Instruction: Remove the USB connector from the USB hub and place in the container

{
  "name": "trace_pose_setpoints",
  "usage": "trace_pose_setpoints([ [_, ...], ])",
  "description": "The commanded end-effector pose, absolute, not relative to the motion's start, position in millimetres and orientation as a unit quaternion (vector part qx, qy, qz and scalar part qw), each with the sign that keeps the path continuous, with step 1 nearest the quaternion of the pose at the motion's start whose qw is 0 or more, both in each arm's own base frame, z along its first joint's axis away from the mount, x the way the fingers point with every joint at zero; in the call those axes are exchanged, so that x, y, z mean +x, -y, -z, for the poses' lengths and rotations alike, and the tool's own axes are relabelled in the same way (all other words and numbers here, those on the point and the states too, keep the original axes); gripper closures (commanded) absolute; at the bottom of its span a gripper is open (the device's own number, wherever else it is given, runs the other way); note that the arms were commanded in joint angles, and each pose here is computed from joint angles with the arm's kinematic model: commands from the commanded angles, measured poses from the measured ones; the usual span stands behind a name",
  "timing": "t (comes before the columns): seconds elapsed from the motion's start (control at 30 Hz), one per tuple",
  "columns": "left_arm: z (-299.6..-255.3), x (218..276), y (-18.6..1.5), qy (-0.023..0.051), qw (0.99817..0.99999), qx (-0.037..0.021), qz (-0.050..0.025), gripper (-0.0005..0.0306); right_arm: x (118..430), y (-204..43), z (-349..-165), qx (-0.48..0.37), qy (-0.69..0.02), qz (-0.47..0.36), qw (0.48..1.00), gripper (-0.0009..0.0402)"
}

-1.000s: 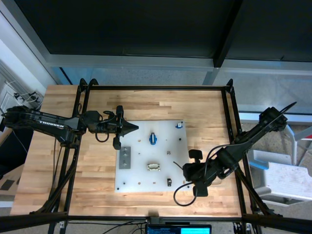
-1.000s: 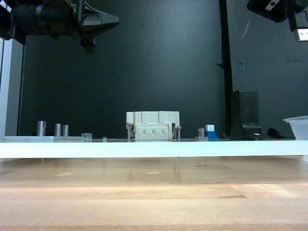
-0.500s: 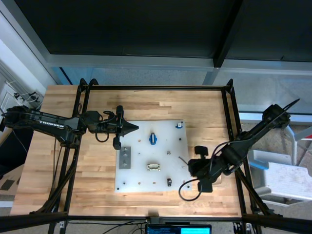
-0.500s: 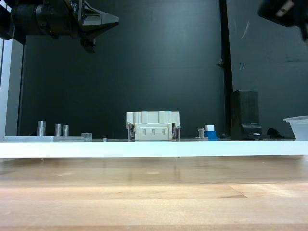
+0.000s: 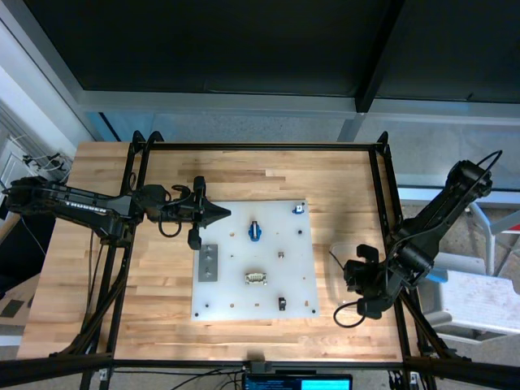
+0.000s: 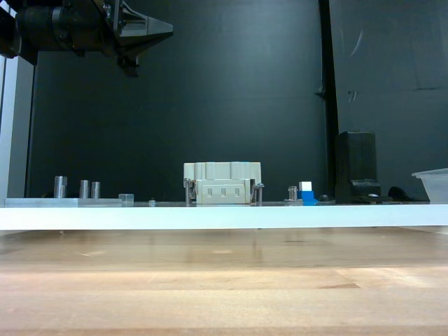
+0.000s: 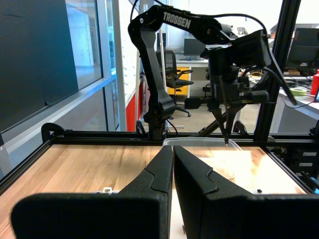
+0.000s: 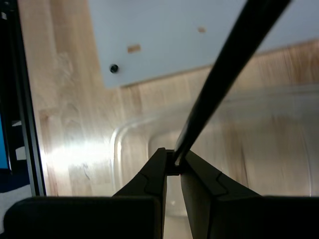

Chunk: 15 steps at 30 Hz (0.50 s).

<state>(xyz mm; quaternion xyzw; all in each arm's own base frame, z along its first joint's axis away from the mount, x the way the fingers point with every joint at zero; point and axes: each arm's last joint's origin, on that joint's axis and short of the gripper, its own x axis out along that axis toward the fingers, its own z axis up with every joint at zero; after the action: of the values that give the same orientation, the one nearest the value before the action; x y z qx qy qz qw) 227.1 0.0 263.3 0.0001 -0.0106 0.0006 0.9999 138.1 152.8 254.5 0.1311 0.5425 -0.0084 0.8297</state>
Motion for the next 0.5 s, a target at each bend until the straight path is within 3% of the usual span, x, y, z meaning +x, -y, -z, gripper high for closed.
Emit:
trace_pose_setpoints([
  [0.03, -263.2, 227.1, 0.0, 0.0106, 0.99994, 0.0001, -0.0004, 0.0300, 130.7, -151.2, -248.5, 0.139, -0.553, 0.009, 0.821, 0.0393],
  [0.5, -263.2, 227.1, 0.0, 0.0106, 0.99994, 0.0001, -0.0004, 0.0300, 120.6, -143.6, -241.1, 0.139, -0.557, 0.011, 0.819, 0.0393],
])
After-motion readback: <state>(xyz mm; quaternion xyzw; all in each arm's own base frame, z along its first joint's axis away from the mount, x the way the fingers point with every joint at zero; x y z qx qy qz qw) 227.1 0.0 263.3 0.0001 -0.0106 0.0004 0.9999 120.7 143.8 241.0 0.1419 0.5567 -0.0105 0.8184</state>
